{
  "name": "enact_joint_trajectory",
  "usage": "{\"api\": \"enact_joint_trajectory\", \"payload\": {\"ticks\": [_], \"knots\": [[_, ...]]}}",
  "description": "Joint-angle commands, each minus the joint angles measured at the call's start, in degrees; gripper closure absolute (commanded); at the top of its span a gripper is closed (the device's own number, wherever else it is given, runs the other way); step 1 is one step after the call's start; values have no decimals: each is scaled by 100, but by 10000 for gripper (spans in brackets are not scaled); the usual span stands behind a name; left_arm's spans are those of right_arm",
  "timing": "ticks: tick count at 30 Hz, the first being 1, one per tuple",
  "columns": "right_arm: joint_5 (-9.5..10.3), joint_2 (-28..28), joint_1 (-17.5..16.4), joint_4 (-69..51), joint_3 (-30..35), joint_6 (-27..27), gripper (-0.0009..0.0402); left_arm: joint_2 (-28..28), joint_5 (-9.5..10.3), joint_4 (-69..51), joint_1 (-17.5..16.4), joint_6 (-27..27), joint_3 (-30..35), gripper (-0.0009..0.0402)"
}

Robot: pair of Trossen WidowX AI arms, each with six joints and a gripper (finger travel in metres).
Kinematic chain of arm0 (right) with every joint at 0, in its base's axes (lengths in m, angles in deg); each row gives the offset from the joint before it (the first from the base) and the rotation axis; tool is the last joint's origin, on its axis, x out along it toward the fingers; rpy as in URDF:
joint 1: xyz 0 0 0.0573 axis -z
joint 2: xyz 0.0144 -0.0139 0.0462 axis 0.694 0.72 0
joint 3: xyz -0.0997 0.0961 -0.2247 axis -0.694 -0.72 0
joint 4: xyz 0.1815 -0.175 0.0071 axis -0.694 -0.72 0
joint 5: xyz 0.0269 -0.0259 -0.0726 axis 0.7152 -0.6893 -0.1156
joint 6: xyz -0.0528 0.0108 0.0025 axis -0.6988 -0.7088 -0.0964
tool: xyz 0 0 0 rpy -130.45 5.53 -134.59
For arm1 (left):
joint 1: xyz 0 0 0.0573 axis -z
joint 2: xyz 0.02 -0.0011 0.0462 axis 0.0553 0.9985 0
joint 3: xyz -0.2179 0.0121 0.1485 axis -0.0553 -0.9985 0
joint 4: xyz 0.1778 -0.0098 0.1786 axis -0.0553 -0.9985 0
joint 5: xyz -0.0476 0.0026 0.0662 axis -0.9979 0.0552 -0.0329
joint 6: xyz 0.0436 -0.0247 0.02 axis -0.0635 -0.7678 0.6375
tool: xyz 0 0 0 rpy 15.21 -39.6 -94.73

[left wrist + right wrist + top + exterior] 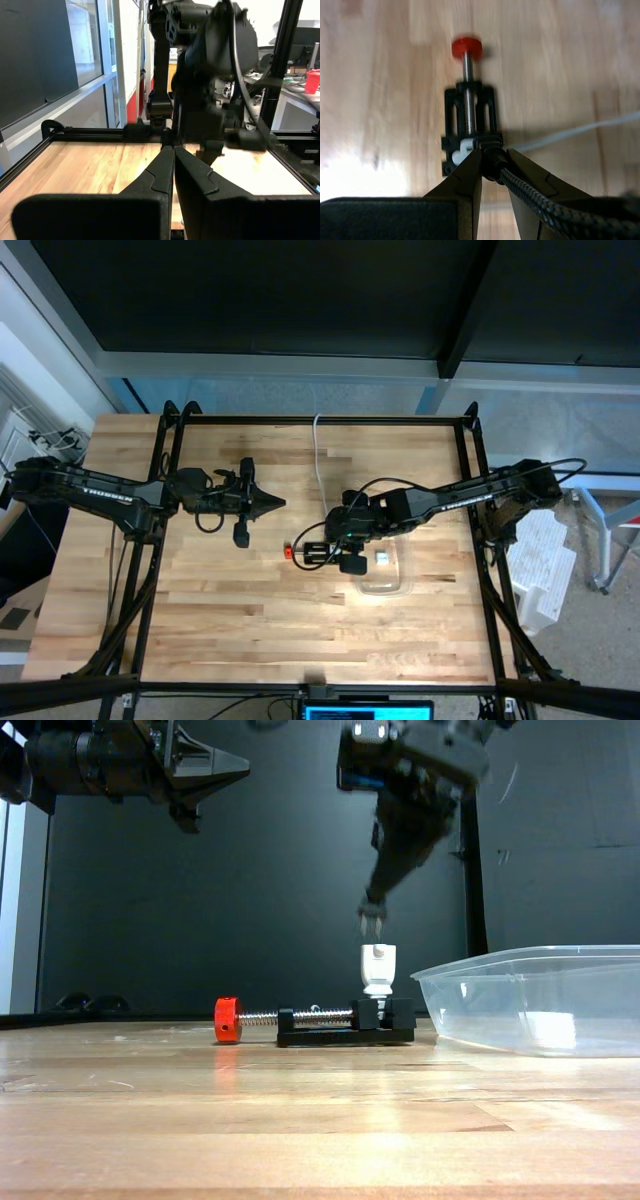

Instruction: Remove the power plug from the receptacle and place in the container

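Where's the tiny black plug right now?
In the low view, the power plug is pinched in the right claw, just above the white receptacle, left of the container; the left claw hovers shut, high at the left.

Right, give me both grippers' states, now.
Left gripper: shut, empty, parked left.
Right gripper: shut on the power plug, over the receptacle.

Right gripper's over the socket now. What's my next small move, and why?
Probably carry the plug sideways toward the tub. The right gripper, shut on the plug, hangs just above the socket with a sliver of gap showing in the low view, so it looks free. The left gripper is shut, parked high on the left side.
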Motion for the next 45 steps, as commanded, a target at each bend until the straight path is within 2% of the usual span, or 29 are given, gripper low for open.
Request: {"api": "enact_joint_trajectory", "payload": {"ticks": [1,13,22,29,32,36,45], "knots": [[68,-33,-4,-9,0,2,393,0,0,2,0,0,0,393],[74,-361,-4,-682,-98,4,393,0,2,0,-2,0,0,393],[74,-922,-20,-817,-1071,33,393,0,0,0,0,0,0,393],[26,-1003,-48,-745,-1593,33,385,0,0,0,0,0,0,393],[-81,-992,-76,-654,-1639,46,373,0,0,4,0,0,0,393],[-81,-992,-83,-533,-1639,50,349,0,0,2,-2,0,0,393],[-76,-994,-94,-518,-1613,136,253,0,2,2,-2,0,0,393]]}}
